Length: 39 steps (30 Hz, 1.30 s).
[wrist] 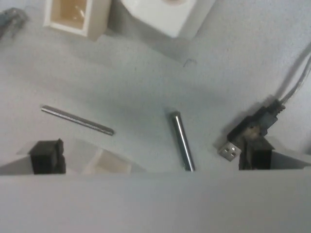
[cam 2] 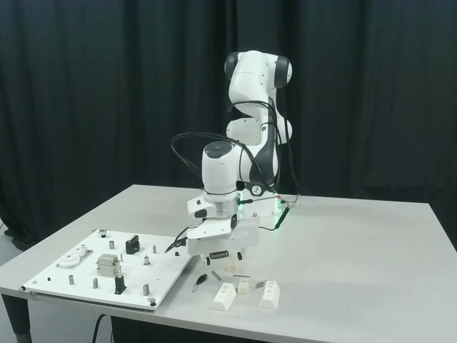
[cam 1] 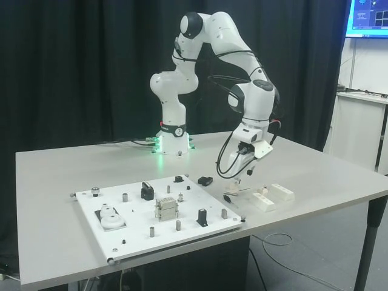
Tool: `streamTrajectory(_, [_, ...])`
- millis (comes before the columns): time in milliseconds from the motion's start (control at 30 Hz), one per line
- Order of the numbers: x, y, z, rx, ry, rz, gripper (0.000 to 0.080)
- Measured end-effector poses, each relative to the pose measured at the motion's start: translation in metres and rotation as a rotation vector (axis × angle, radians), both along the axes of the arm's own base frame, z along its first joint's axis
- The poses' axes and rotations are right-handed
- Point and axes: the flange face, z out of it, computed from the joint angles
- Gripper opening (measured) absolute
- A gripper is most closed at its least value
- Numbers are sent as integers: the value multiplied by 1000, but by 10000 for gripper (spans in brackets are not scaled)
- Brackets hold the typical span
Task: Remove square peg 4.
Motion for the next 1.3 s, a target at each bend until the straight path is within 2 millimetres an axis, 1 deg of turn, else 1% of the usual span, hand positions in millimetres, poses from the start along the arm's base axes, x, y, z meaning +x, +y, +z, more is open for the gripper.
streamTrajectory(1300, [2, -2, 5, -12, -33, -29, 800])
